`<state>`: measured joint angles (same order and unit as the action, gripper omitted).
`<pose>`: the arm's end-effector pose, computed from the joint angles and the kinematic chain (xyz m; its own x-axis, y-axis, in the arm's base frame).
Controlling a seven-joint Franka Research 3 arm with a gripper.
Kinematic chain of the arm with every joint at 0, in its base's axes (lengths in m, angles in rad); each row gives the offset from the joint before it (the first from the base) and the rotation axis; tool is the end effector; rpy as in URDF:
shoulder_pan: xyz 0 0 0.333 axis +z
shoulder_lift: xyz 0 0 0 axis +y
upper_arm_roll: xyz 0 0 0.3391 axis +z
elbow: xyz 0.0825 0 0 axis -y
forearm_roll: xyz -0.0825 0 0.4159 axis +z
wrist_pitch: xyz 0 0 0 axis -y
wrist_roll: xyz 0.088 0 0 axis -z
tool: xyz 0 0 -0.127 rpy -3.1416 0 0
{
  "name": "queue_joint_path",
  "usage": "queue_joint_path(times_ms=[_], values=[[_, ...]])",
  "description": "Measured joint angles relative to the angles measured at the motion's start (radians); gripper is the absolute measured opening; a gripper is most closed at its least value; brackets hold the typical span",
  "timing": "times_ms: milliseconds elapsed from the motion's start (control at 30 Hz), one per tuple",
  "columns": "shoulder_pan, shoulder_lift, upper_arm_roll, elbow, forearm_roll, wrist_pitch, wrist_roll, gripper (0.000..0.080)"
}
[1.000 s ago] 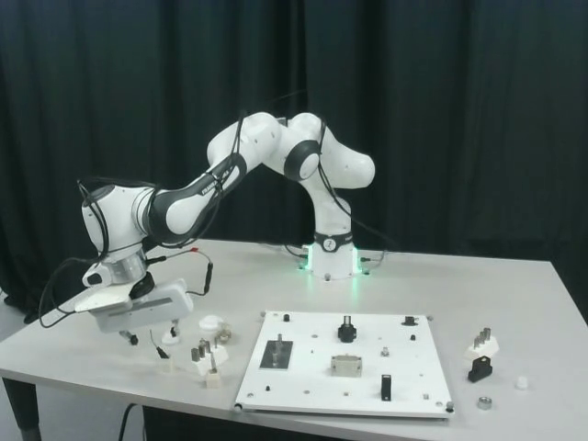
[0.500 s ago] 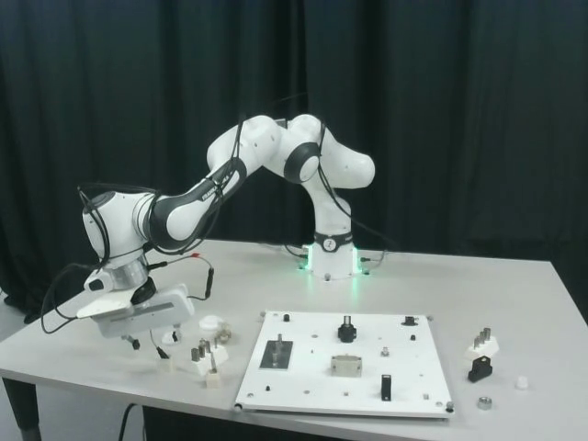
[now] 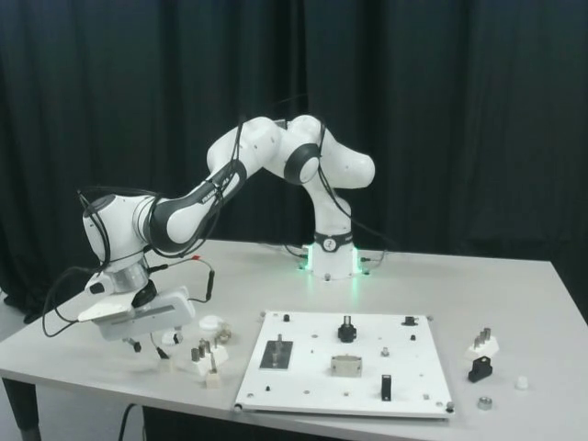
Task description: Pick USB.
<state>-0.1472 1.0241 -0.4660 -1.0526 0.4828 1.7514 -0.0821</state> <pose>0.7291 -0.3103 0.2022 0.8477 -0.4778 -0.2304 -0.5032 -0.8618 -0.0643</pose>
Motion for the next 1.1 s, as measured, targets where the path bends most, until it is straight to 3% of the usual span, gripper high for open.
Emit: queue_joint_path(times_ms=[367,400,500,533,767,833,1033,1067,1100], values=[[0.000,0.006,0.000,0.000,0.002,0.003,-0.008,0.0800],[0.000,0.006,0.000,0.000,0.003,0.003,-0.008,0.0684],[0.000,0.006,0.000,0.000,0.003,0.003,-0.008,0.0684],[0.000,0.006,0.000,0.000,0.003,0.003,-0.008,0.0520],[0.000,0.006,0.000,0.000,0.006,0.003,-0.008,0.0520],[0.000,0.006,0.000,0.000,0.008,0.003,-0.008,0.0220],[0.000,0.006,0.000,0.000,0.013,0.003,-0.008,0.0220],[0.000,0.006,0.000,0.000,0.014,0.003,-0.008,0.0063],[0.000,0.006,0.000,0.000,0.015,0.003,-0.008,0.0063]])
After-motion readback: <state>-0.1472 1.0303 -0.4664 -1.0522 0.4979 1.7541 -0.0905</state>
